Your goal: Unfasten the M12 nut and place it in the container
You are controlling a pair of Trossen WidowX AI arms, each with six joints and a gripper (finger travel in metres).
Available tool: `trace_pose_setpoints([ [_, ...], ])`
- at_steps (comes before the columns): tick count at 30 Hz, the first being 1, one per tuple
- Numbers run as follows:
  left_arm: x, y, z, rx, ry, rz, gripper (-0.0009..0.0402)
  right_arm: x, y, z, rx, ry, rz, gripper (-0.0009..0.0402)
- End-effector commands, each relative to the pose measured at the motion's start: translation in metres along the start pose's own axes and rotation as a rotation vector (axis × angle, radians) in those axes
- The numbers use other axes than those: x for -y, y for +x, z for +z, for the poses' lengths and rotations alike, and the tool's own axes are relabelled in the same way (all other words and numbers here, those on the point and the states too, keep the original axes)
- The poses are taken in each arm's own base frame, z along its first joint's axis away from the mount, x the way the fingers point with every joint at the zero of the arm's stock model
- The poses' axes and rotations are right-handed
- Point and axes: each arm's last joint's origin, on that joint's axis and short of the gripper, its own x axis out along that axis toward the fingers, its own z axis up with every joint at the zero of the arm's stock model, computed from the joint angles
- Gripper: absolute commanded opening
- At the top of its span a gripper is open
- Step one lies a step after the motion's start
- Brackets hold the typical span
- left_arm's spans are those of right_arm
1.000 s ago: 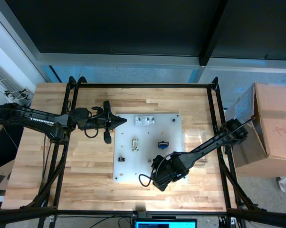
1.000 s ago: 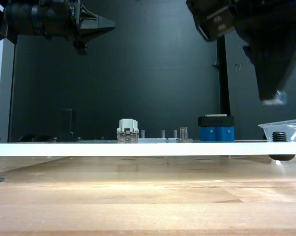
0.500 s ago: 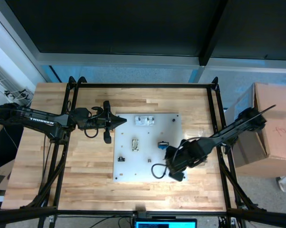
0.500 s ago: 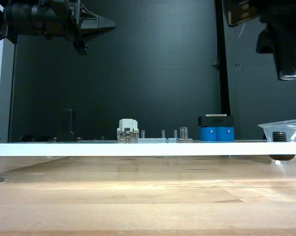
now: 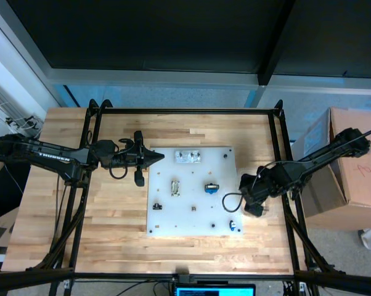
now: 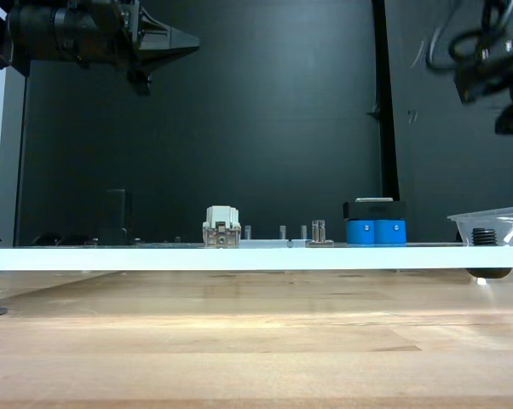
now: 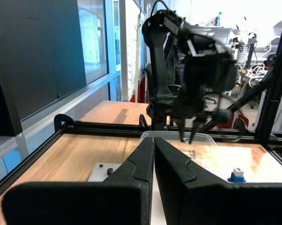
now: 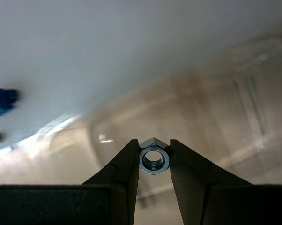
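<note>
The small silver nut (image 8: 154,161) is held clear of its seat between the fingers of my right gripper (image 8: 153,151), which is shut on it. That gripper (image 5: 254,208) hangs high beside the white board's (image 5: 173,213) right edge. In the left wrist view it (image 7: 187,137) is above the clear container (image 7: 204,137). The black stud (image 6: 484,236) stands bare with its ribs showing, in front of the container (image 6: 499,218). My left gripper (image 5: 158,157) hovers shut and holding nothing over the board's far left edge, high up in the low view (image 6: 191,38).
On the board stand a blue block (image 6: 374,230), a grey-white connector (image 6: 221,227) and a silver post (image 6: 318,230). A cardboard box (image 5: 352,166) sits beyond the right frame rail. Black frame rails (image 5: 185,111) border the wooden table.
My right gripper has carried the nut from over the board's near right part to the right and away, and higher, to above the container. The left arm has not moved.
</note>
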Motion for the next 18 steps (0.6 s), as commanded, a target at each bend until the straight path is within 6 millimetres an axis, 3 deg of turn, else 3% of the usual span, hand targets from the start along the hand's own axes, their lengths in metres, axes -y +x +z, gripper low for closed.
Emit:
trace_pose_setpoints([
  [1,0.0,0.0,0.0,0.0,0.0,0.0,0.0,0.011,0.012,-0.007,0.006,0.02,0.002,0.0019],
  [10,0.0,0.0,0.0,0.0,0.0,0.0,0.0,0.023,0.046,-0.022,0.003,0.024,-0.002,0.0019],
  [18,0.0,0.0,0.0,0.0,0.0,0.0,0.0,0.024,0.061,-0.025,0.017,0.035,0.009,0.0029],
])
